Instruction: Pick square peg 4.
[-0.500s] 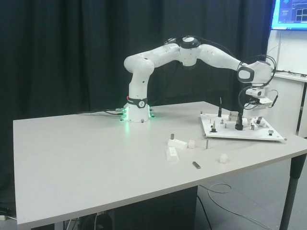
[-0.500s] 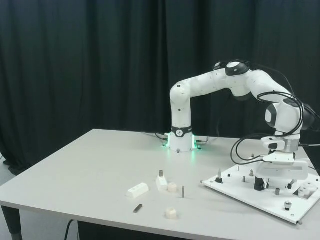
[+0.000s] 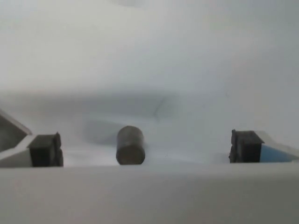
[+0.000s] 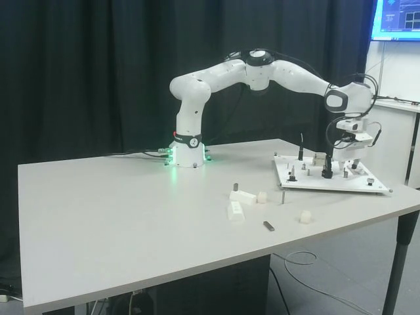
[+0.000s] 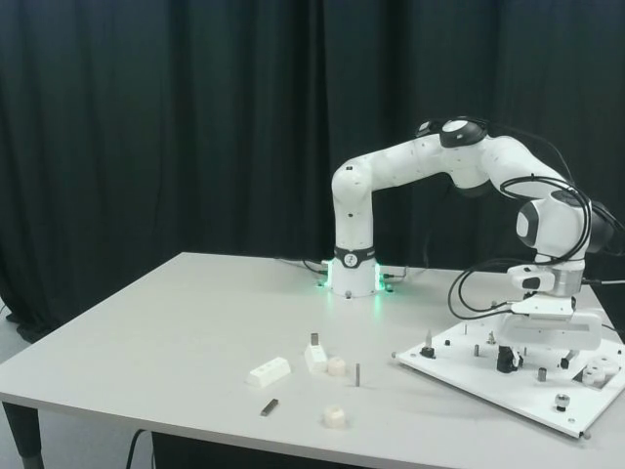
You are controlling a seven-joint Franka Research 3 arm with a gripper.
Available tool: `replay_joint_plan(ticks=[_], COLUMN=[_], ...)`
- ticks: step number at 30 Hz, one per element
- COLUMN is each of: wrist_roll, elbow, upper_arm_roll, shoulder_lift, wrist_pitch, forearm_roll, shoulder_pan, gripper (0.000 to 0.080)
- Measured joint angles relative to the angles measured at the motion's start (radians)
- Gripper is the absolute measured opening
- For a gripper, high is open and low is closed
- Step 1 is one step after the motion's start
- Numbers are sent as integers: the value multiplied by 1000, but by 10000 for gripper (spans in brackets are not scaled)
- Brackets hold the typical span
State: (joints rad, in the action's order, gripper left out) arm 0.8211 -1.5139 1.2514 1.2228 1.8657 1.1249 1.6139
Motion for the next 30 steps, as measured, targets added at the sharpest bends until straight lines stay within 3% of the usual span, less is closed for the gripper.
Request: replay_joint_plan(ticks=[19, 30], wrist_roll=[0, -9], elbow=[0, 0], upper_arm_roll=[5, 33], shoulder_lift=[-13, -14], wrist_pitch=[0, -5], forearm_roll=[0, -3], shoulder_pan=[-13, -13], gripper=[800, 800])
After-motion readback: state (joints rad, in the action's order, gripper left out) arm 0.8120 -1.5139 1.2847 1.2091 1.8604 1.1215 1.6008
